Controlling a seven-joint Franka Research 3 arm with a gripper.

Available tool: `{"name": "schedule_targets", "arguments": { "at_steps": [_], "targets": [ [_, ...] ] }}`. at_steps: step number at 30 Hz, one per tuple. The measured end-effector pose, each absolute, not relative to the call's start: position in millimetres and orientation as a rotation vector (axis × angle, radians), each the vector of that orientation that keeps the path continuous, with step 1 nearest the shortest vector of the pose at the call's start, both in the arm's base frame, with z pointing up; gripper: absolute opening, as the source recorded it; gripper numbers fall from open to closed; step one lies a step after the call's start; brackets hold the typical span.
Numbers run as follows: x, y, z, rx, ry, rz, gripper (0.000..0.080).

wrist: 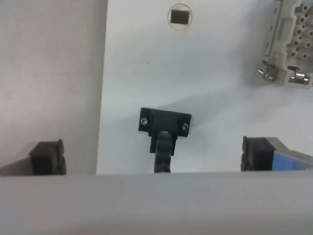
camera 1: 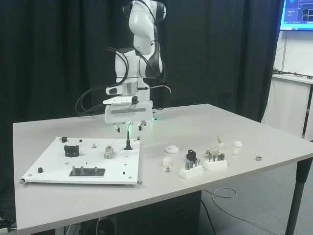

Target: Pick large gear.

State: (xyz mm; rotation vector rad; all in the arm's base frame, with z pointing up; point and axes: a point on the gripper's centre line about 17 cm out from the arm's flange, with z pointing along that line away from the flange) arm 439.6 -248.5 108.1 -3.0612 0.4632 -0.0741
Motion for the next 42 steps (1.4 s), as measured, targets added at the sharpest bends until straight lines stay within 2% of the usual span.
{"name": "schedule_targets", "arguments": {
  "at_steps": [21, 42],
  "targets": [
    [441.8, -246.1, 112.7, -3.059, 0.450, -0.082, 0.0800],
    [470.3, -162.2, 139.5, -3.008, 0.373, -0.069, 0.0800]
  ]
}}
